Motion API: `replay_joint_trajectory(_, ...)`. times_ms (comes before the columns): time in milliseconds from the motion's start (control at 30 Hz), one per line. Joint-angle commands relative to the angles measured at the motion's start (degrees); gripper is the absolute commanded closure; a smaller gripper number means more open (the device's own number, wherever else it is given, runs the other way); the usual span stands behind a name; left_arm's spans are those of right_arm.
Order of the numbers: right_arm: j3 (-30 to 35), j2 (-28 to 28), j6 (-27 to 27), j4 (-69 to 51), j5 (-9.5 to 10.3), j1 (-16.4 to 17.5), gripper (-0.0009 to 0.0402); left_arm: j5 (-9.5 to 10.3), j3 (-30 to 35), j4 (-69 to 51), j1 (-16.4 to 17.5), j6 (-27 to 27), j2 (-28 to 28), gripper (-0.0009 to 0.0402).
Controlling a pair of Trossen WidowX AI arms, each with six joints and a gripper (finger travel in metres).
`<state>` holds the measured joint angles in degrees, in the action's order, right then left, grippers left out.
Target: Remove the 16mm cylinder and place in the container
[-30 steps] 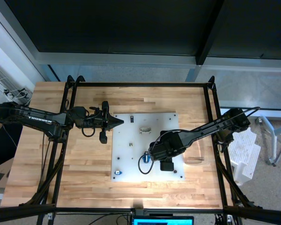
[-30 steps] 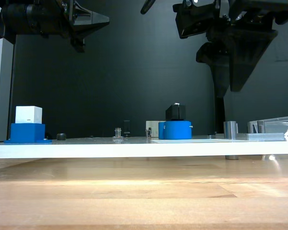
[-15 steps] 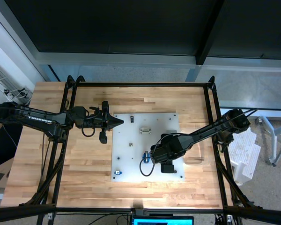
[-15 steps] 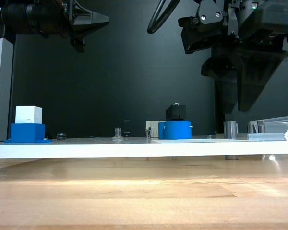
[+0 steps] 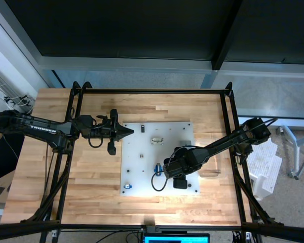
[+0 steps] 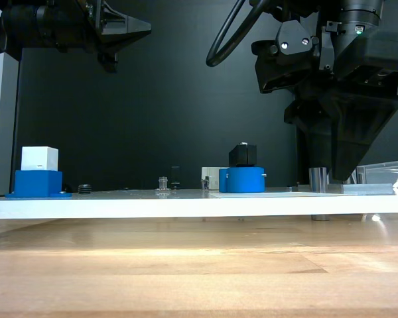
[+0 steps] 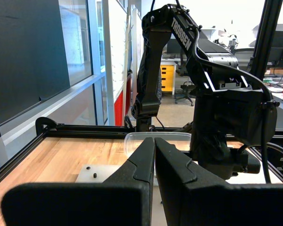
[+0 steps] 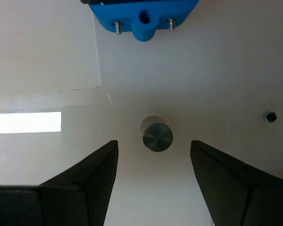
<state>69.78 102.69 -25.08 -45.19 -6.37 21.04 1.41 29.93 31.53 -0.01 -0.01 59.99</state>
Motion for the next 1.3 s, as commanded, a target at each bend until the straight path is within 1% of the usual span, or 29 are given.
replay_joint_trajectory(33, 0.00, -0.04, 0.00, 0.31, -0.04, 0.00, 0.0210, -0.02, 0.02, 0.02, 0.02, -0.02, 0.02, 0.0393)
replay_joint_trajectory(467, -0.20, -0.04, 0.00, 0.68, -0.02, -0.02, 0.0323, -0.02, 0.02, 0.02, 0.00, -0.02, 0.02, 0.0393)
replay_joint_trajectory(767, -0.28, -0.04, -0.02, 0.74, 0.46, -0.02, 0.0380, -0.02, 0.02, 0.02, 0.00, -0.02, 0.02, 0.0393)
replay_joint_trajectory(900, -0.26, -0.04, -0.02, 0.76, 0.48, 0.00, 0.0395, -0.02, 0.02, 0.02, 0.00, -0.02, 0.02, 0.0393)
replay_joint_trajectory(1300, -0.28, -0.04, -0.04, 0.79, 0.48, 0.00, 0.0393, -0.02, 0.02, 0.00, 0.02, -0.02, 0.02, 0.0393)
